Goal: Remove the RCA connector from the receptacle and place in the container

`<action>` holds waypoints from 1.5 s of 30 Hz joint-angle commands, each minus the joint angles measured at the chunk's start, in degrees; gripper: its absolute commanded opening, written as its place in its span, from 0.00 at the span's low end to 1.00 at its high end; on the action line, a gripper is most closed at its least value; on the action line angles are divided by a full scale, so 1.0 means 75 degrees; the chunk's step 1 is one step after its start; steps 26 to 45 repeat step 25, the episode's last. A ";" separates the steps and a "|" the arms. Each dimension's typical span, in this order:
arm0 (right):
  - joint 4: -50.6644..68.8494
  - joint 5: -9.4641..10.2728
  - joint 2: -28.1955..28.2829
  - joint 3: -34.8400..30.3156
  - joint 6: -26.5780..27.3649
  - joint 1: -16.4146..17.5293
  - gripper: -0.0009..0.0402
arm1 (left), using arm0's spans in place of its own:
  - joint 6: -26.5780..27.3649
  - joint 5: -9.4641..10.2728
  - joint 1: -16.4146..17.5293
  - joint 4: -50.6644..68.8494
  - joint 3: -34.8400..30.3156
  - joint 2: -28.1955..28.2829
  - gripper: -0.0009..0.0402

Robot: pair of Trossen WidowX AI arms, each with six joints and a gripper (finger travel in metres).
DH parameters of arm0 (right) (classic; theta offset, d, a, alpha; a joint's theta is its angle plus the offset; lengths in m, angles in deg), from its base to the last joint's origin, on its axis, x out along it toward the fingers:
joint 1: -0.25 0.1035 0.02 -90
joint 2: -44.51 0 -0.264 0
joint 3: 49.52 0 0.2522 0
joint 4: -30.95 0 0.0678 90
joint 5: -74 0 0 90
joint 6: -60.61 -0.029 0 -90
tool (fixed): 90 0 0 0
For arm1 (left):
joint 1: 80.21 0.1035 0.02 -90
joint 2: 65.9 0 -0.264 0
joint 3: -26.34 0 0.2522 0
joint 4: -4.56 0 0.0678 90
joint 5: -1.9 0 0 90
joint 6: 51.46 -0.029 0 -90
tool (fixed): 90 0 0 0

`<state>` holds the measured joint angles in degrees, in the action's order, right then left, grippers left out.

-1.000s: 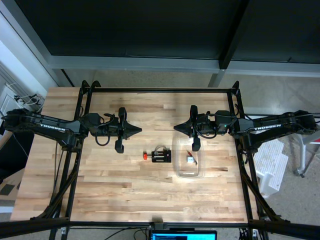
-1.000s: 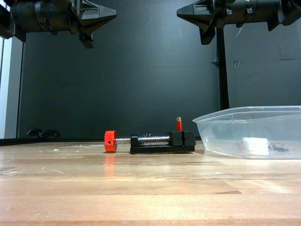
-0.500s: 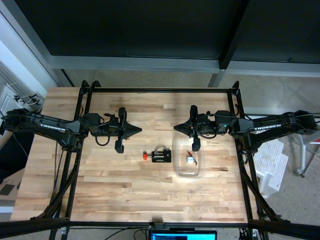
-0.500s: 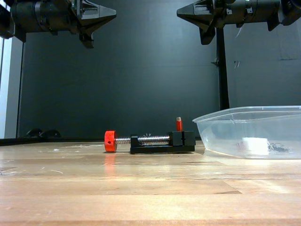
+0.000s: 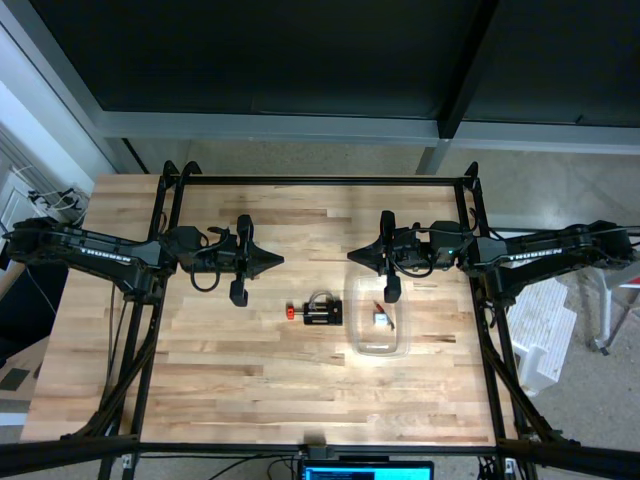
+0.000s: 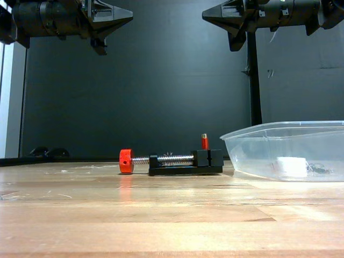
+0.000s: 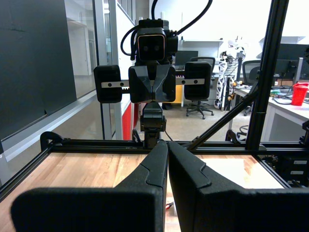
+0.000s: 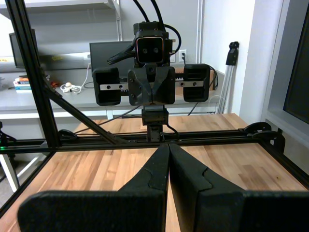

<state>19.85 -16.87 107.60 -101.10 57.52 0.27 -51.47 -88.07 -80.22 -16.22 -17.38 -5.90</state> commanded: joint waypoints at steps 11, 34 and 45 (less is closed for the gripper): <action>0.0114 0.0000 0.0003 -0.0003 0.0000 0.0003 0.02 | 0.0000 0.0000 0.0000 0.0000 0.0000 0.0000 0.02; 0.0224 0.0000 0.0003 -0.0003 0.0000 0.0003 0.02 | 0.0000 0.0000 0.0000 0.0000 0.0000 0.0000 0.02; 0.0224 0.0000 0.0003 -0.0003 0.0000 0.0003 0.02 | 0.0000 0.0000 0.0000 0.0000 0.0000 0.0000 0.02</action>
